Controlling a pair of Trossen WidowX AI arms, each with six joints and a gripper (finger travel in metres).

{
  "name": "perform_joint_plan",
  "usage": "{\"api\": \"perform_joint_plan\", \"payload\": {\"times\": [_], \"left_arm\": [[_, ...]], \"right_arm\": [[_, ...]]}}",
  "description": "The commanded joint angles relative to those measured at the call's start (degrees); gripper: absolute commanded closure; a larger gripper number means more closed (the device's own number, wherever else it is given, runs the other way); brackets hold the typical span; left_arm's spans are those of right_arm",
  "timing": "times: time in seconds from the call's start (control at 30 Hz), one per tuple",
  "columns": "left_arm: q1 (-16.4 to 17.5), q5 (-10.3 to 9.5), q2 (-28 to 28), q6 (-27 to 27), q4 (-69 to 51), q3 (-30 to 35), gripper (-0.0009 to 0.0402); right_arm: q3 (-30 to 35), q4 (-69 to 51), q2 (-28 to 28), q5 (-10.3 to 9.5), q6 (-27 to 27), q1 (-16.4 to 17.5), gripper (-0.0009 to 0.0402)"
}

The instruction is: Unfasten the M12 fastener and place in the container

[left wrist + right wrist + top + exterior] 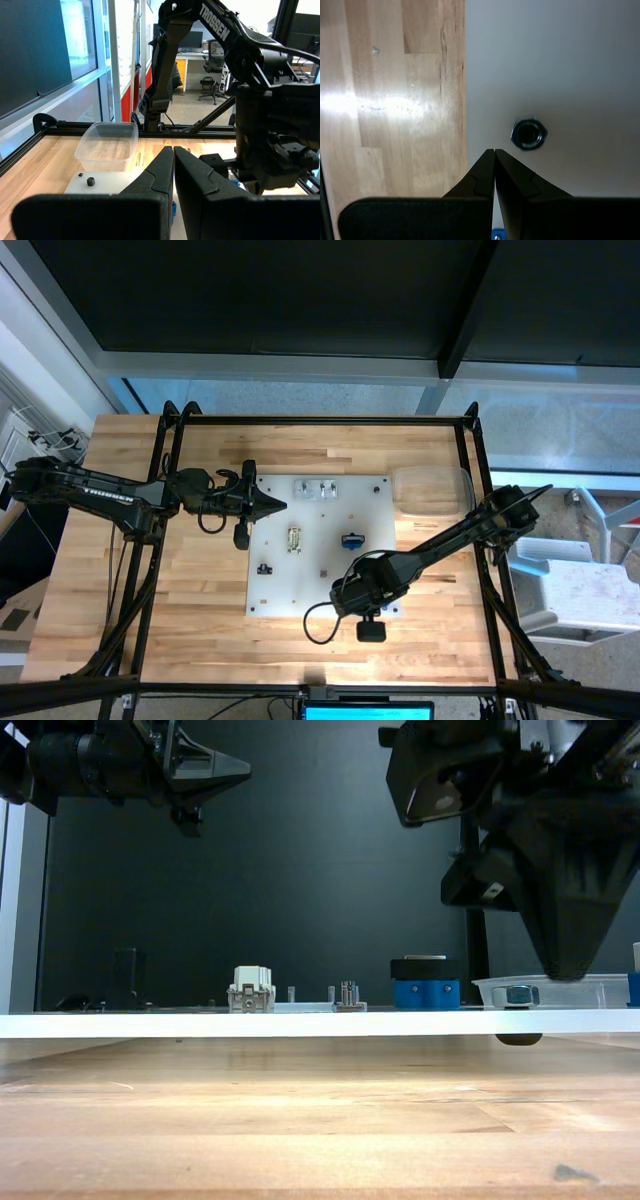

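The M12 nut (528,134) is a small silver ring with a dark centre, sitting low on its stud on the white board (560,60). In the low view the nut (515,995) appears in front of the clear container (600,988). My right gripper (494,150) is shut with nothing between its fingers, its tip just beside the nut and a little above it (570,972). From above, the container (432,490) at the board's far right looks empty. My left gripper (278,506) hangs shut over the board's far left edge, away from the nut.
On the board (320,585) stand a white connector (294,539), a blue part (352,539), a pair of silver parts (315,488) and a small black piece (264,568). A black post (90,181) stands by the container (107,145). Bare wooden table surrounds the board.
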Motion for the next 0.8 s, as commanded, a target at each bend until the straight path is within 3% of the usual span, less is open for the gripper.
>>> {"api": "perform_joint_plan", "payload": {"times": [0.03,0.23,0.27,0.3,0.37,0.4,0.43,0.6,0.8], "left_arm": [[0.0,0.02,0.0,0.0,0.0,0.0,0.0393],[0.0,0.0,0.0,0.0,0.0,0.0,0.0393],[0.0,0.02,0.0,0.0,0.0,0.0,0.0393],[0.0,0.02,0.0,0.0,0.0,0.0,0.0393],[0.0,0.0,0.0,0.0,0.0,0.0,0.0393],[0.0,0.02,0.0,0.0,0.0,0.0,0.0393],[0.0,0.0,0.0,0.0,0.0,0.0,0.0393],[0.0,0.02,0.0,0.0,0.0,0.0,0.0393],[0.0,0.02,0.0,0.0,0.0,0.0,0.0393]], "right_arm": [[-0.2,0.1,0.2,0.72,-0.1,0.0,0.0393],[-0.5,0.0,0.2,1.16,-0.5,0.0,0.0393],[-0.5,-0.1,0.2,1.95,-0.7,-0.1,0.0393],[-0.5,-0.8,0.1,4.44,-0.5,-0.1,0.0393],[0.1,-4.4,0.0,14.62,3.2,-0.1,0.0393],[0.5,-6.2,0.0,18.16,4.7,0.0,0.0393],[0.9,-7.2,-0.2,19.45,4.5,0.0,0.0393],[1.2,-7.7,-1.0,19.3,4.4,-0.1,0.0393],[1.9,-8.0,-1.5,14.67,4.4,-0.1,0.0393]]}}
